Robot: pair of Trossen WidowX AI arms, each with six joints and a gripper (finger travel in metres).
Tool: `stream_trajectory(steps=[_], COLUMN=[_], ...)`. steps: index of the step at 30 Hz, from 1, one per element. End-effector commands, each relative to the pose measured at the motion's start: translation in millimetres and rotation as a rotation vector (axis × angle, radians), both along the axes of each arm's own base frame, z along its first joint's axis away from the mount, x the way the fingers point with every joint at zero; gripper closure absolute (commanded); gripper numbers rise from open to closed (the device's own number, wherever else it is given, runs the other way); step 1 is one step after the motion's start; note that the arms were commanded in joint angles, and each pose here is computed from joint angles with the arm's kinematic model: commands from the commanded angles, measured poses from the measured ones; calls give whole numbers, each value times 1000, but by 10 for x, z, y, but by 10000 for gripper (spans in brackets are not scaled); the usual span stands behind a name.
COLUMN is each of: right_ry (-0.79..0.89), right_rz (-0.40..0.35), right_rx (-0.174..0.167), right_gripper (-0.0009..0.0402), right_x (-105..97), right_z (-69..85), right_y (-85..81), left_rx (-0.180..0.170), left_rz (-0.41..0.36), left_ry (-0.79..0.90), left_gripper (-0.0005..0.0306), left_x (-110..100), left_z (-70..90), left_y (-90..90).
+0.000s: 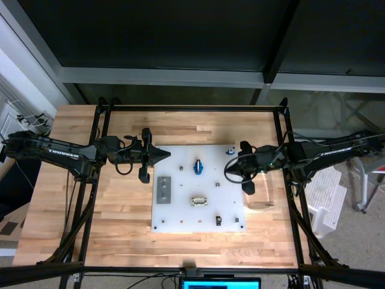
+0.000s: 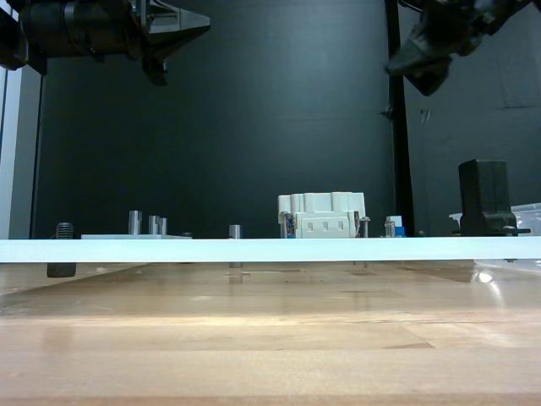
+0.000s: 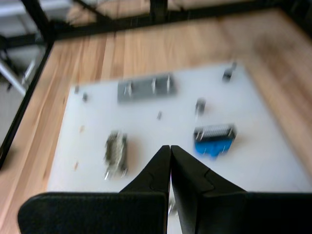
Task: Remove the 16mm bar from the taskboard and place in the container
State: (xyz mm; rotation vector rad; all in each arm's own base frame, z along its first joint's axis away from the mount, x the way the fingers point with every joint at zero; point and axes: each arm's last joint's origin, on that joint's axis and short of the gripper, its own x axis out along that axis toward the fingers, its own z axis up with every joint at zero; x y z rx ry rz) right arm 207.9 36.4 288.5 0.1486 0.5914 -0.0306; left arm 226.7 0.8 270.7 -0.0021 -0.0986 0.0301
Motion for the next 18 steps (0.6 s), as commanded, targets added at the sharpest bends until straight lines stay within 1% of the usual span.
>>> stream_trajectory(steps=[1,4,5,13,15,18], right_ry=[106,201,232,467,515,569], right_rz=[25,44,45,24,18,32], right_rx=[3,7,2,-1,-6,-27], right_gripper=[387,371,363,283,261,226], right_x=[18,50,64,171,197,226], right_z=[-10,-7,-6,2,-6,-16], right_y=[110,223,260,501,551,638], left_rx=[0,0,0,0,0,0], left_rz=[0,0,0,0,0,0], left_ry=[1,0,0,0,0,0], left_gripper=[300,300,300,300,300,300], left_x=[0,-1,0,-1,0,0], left_z=[-1,1,0,1,0,0], left_y=[1,1,1,1,0,0])
